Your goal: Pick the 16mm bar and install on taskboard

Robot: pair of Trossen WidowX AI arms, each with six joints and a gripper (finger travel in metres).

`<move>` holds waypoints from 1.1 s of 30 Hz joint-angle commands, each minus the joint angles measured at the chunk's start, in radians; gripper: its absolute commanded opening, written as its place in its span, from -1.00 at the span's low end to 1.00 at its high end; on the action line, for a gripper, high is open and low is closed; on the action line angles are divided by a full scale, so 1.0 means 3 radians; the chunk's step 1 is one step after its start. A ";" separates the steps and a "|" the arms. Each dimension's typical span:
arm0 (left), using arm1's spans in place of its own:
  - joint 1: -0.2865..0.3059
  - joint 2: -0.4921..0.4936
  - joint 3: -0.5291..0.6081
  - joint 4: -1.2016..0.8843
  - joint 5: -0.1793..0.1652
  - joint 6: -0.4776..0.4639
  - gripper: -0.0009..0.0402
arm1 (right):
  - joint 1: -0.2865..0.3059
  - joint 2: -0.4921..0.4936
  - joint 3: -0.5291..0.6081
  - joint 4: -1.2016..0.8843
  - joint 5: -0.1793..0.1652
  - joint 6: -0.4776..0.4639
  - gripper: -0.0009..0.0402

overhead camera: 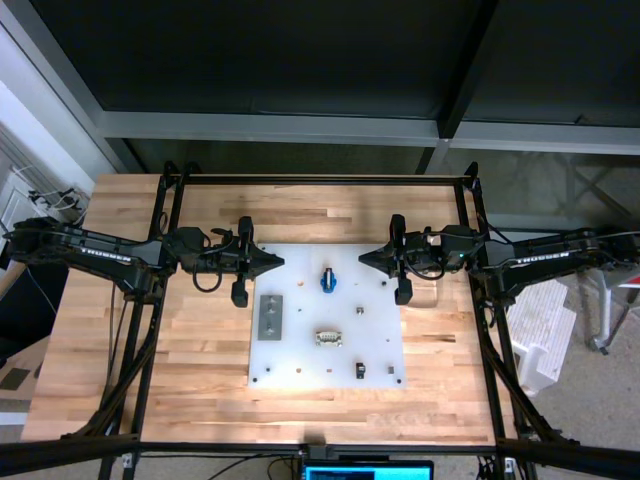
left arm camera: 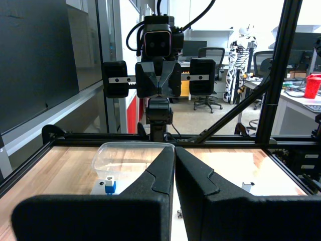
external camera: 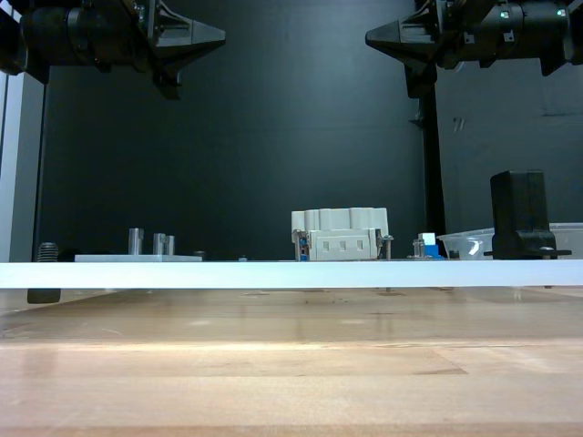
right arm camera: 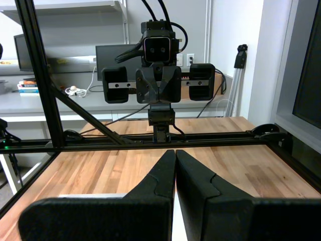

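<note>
1. The 16mm bar could not be made out in any view. It may have lain in the shallow clear plastic tray (left arm camera: 131,154), but its contents were not legible.
2. The large flat white rectangular taskboard (overhead camera: 300,350) lay centred on the wooden table (overhead camera: 100,360), carrying a grey metal block (overhead camera: 271,315) and a small blue knob (overhead camera: 328,281).
3. The left gripper (overhead camera: 281,261) hung above the board's far left corner, fingers pressed together, holding nothing.
4. The right gripper (overhead camera: 361,258) hung above the far right part of the board, likewise closed and empty, tip facing the left one.
5. Risks, as judged:
   - Descending with the fingers closed would knock the bar instead of seizing it.
   - The light tray could slide or tip under a misaligned approach.
   - The facing tips could collide if both arms advanced inward.
</note>
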 commanded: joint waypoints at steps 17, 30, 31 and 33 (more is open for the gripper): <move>0.0001 0.0001 0.0001 0.0001 0.0000 0.0000 -0.96 | 0.0001 0.0003 0.0001 0.0003 0.0003 -0.0005 -0.96; 0.0000 0.0000 0.0001 0.0000 0.0000 0.0000 -0.96 | 0.0001 0.0004 0.0001 -0.0067 0.0001 -0.0005 -0.96; 0.0000 0.0001 0.0001 0.0000 0.0000 0.0000 -0.96 | 0.0003 0.0004 0.0001 -0.0067 0.0001 -0.0005 -0.96; 0.0001 0.0001 0.0001 0.0000 0.0000 0.0000 -0.96 | 0.0001 0.0004 0.0001 -0.0067 0.0001 -0.0005 -0.96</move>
